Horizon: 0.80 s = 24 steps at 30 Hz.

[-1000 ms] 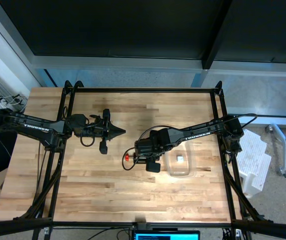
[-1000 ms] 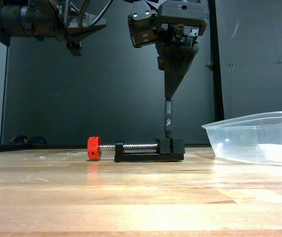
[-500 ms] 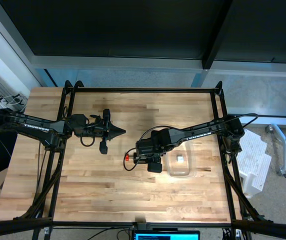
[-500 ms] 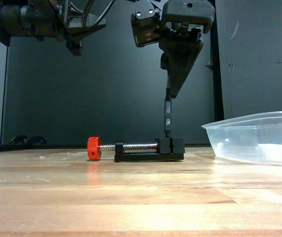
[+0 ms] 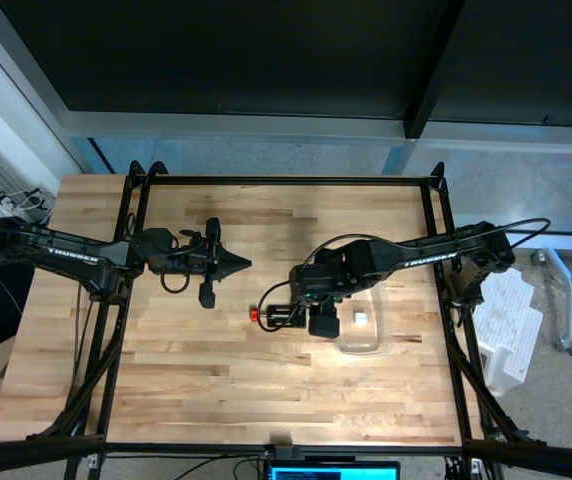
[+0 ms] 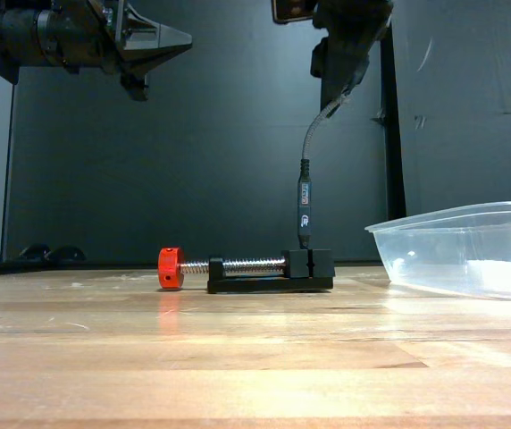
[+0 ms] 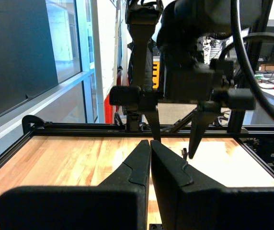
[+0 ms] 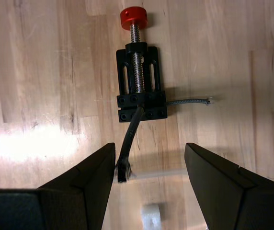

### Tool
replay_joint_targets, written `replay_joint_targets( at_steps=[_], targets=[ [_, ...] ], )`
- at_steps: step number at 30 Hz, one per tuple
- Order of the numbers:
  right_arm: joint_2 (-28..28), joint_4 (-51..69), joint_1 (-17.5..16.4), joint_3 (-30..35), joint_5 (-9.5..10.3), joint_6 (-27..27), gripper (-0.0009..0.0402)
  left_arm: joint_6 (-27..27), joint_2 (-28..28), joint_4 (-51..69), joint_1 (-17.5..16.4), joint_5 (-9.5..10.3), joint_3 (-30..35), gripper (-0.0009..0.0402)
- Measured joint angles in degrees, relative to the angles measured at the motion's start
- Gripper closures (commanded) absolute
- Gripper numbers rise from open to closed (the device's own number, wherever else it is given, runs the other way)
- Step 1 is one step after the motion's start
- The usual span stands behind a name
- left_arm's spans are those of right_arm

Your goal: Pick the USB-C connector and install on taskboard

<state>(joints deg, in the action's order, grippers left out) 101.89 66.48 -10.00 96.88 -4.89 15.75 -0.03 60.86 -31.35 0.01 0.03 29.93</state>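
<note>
USB-C connector (image 6: 304, 210) 1, in taskboard (image 6: 269, 268) 1 | right gripper (image 8: 150, 151) above, jaws spread empty | left gripper (image 7: 150, 143) aside, pinched

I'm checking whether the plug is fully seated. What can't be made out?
Low view: the plug has its tip hidden inside the black block; depth unclear.
High view: the open right gripper, above the block, covers the plug.
Low view: top edge cuts off the right gripper.
The left gripper, shut, high at left, hides nothing.
</note>
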Motion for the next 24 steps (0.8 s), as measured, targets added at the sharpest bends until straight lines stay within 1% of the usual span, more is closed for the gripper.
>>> replay_joint_targets(
  at_steps=[8, 11, 13, 17, 24],
  targets=[
    [-0.5, 0.1, 0.0, 0.0, -0.02, -0.1, 0.0195, 0.0, 0.0, 0.0, 0.0, 0.0, 0.0, 0.0393],
    [-1.3, -0.6, 0.0, 0.0, -0.02, -1.6, 0.0203, 0.0, 0.0, 0.0, 0.0, 0.0, 0.0, 0.0393],
    [-3.0, -3.2, 0.0, -1.0, -0.02, -2.3, 0.0215, 0.0, 0.0, 0.0, 0.0, 0.02, 0.0, 0.0393],
    [-8.6, -10.9, 0.7, -5.9, -0.04, -4.2, 0.025, 0.0, 0.0, 0.0, 0.0, 0.0, 0.0, 0.0393],
    [-20.5, -27.5, 2.8, -20.0, -0.07, -6.8, 0.034, 0.0, 0.0, 0.0, 0.0, 0.0, 0.0, 0.0393]
  ],
)
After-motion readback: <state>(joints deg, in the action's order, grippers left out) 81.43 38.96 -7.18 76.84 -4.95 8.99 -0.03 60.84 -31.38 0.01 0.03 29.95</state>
